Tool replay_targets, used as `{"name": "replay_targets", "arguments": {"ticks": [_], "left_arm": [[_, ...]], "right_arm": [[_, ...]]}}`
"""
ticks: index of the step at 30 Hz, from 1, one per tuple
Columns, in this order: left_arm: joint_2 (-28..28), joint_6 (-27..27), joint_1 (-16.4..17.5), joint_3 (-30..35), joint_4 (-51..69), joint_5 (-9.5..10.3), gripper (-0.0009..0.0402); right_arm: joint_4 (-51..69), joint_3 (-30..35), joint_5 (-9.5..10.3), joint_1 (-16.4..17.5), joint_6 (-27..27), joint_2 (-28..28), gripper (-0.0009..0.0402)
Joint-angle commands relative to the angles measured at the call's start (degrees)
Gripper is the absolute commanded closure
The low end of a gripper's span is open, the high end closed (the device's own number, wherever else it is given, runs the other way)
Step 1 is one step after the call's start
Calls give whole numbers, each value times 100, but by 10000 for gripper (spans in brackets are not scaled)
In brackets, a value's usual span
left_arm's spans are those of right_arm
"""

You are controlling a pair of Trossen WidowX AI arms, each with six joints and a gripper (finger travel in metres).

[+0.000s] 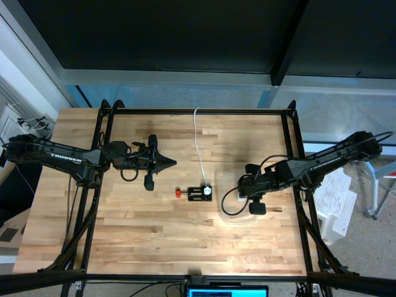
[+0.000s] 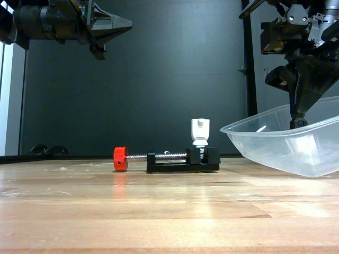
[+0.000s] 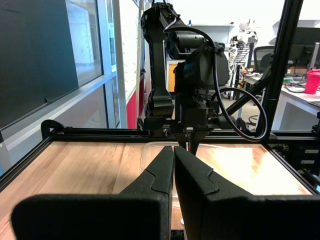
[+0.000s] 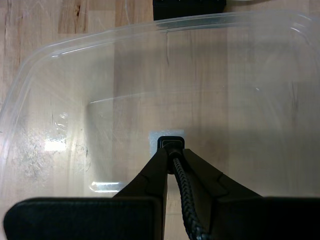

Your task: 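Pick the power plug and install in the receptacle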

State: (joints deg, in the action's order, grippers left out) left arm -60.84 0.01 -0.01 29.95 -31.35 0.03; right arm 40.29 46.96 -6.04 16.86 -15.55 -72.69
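Gripping the plug (image 4: 171,145) with the right pincer (image 4: 170,159), pinched shut on it low inside the clear tray (image 4: 100,42), probably to get a firm hold before lifting it over the rim. Holding the left pincer (image 3: 173,151) closed, empty and high above the counter (image 1: 154,235), apparently parked out of the way. Leaving a carry across to the receptacle (image 1: 201,192), set near the counter's middle beside the tray, white socket standing up as if to take the plug from above.
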Motion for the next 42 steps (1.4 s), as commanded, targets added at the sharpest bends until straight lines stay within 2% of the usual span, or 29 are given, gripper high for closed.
{"name": "replay_targets", "arguments": {"ticks": [1,23,36,41,42], "left_arm": [[-2,0,2,0,-2,0,393],[-2,0,2,0,-2,0,393],[-2,-2,0,0,0,0,393],[-2,-2,0,0,-2,0,393],[-2,0,2,0,0,0,393]], "right_arm": [[-4,-33,0,2,0,0,393],[-24,-37,11,2,-4,0,393],[741,1202,-68,-170,155,-190,393],[798,1617,-356,-251,149,-509,393],[807,1700,-356,-278,149,-599,393]]}}
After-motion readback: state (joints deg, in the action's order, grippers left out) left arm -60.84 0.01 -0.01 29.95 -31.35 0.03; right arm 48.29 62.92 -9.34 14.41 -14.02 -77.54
